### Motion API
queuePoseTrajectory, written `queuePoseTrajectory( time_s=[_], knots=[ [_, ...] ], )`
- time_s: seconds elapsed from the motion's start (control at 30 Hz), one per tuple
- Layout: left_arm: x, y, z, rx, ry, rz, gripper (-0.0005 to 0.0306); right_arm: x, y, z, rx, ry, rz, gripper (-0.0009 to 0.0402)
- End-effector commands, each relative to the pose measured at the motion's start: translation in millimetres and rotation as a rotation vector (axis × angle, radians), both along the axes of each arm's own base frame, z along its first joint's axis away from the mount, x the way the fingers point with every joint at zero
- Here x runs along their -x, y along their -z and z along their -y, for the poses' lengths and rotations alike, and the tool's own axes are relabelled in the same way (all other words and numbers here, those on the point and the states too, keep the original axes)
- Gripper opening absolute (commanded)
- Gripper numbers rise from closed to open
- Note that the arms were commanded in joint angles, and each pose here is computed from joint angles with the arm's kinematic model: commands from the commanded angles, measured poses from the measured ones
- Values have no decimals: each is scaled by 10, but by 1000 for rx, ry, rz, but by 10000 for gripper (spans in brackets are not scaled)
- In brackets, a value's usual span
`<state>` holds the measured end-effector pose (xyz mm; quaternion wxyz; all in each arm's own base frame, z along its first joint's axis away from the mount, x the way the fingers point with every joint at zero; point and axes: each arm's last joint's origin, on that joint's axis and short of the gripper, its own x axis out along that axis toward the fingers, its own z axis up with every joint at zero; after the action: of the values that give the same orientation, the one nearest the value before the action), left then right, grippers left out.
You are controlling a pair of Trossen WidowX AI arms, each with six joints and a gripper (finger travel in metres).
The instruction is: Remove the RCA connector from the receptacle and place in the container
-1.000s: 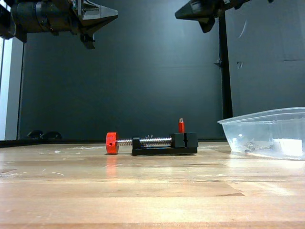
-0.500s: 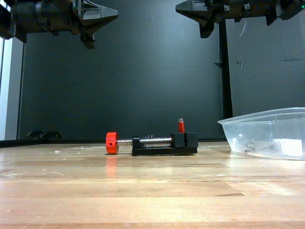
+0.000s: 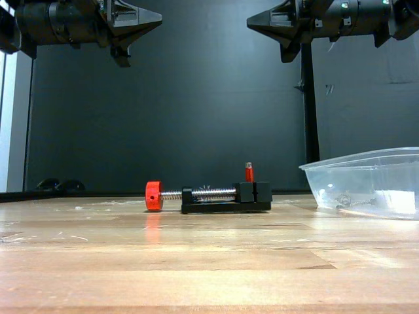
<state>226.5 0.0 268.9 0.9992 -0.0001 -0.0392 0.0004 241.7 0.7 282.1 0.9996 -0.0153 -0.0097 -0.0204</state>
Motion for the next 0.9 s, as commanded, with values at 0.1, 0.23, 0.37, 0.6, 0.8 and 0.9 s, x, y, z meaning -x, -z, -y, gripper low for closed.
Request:
queuePoseTrajectory(
  time_s=[0.1,0.23,0.37,0.6,0.8,0.9],
  knots=[
    [-1,-1,-1,0,0,0,0,45,-29,-43,-2,-17,13,0],
    [-1,-1,-1,0,0,0,0,58,-39,-46,-18,-19,19,0],
    [0,-1,-1,0,0,0,0,55,-34,-48,-24,-20,16,0],
    [-1,-1,-1,0,0,0,0,56,-32,-47,-27,-19,14,0],
    [-1,-1,0,0,0,0,0,56,-32,-47,-25,-19,13,0],
    [-1,-1,-1,0,0,0,0,56,-31,-47,-26,-19,13,0]
  ],
)
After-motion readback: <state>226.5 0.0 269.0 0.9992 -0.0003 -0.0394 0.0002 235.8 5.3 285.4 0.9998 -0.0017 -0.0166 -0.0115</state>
